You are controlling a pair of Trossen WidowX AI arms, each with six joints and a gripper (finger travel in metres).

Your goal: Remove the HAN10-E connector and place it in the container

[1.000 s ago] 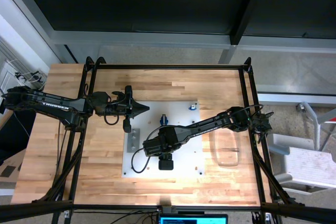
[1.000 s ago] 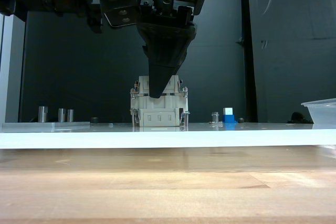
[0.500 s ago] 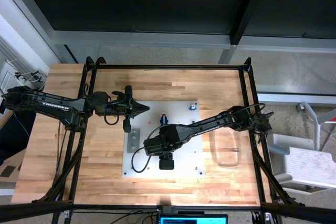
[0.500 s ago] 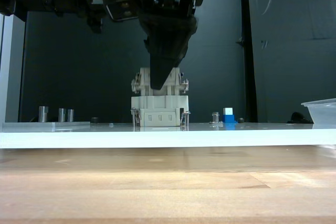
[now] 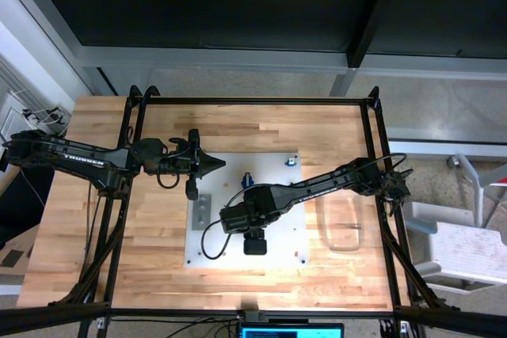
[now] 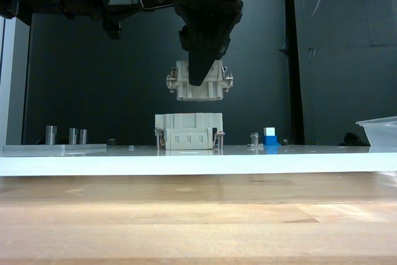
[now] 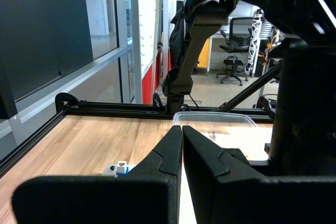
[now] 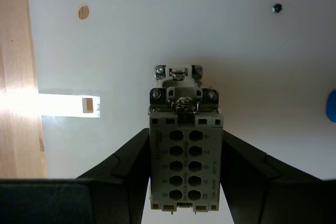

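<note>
The HAN10-E connector is a beige block with metal screws at its ends. My right gripper is shut on it and holds it in the air, clear above the beige housing on the white board. From the right wrist, the connector shows its pin holes between the black fingers. Seen from above, the right gripper hangs over the board's middle. The container, a clear tub, lies to the board's right and is empty. My left gripper is shut over the board's back left edge.
A small blue and white part stands on the board's far right area. A grey block with metal posts sits at the board's left. Black frame rails run along both table sides.
The right gripper has risen with the connector. It has come off the housing, and a gap now shows between them. The left arm has not moved.
</note>
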